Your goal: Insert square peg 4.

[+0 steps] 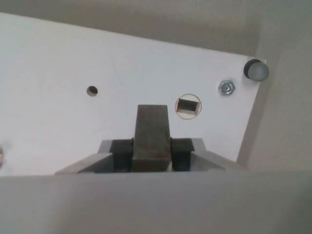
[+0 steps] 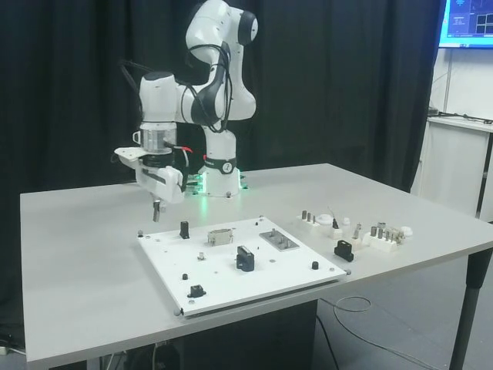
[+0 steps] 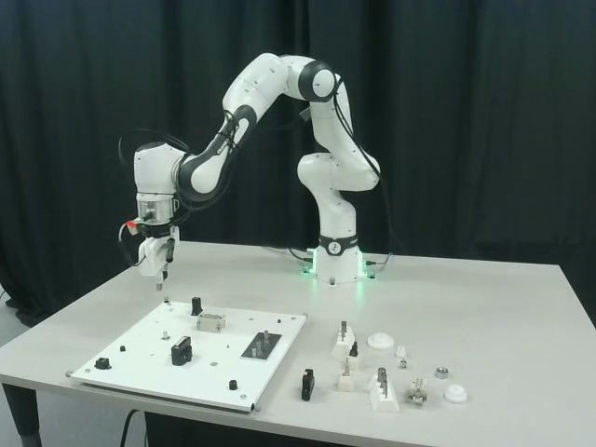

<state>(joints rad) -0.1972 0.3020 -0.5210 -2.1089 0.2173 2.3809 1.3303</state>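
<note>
We have the square peg (image 1: 152, 139) clenched in our tool (image 1: 152, 155), held above the white board (image 1: 58, 73) near its far corner, clear of the surface. The pickup looks done; insertion is left. In the wrist view the square socket (image 1: 188, 106) sits just beside the peg tip, so we judge a small sideways shift, then descent. A nut (image 1: 226, 87), a small round hole (image 1: 92, 90) and a black corner foot (image 1: 256, 70) lie nearby; nothing blocks the path.

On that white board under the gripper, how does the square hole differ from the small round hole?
The square hole sits inside a round inset ring; the round hole is cut straight into the board. The square hole looks wider and lies nearer the nut. Both are open, with nothing in them.
</note>
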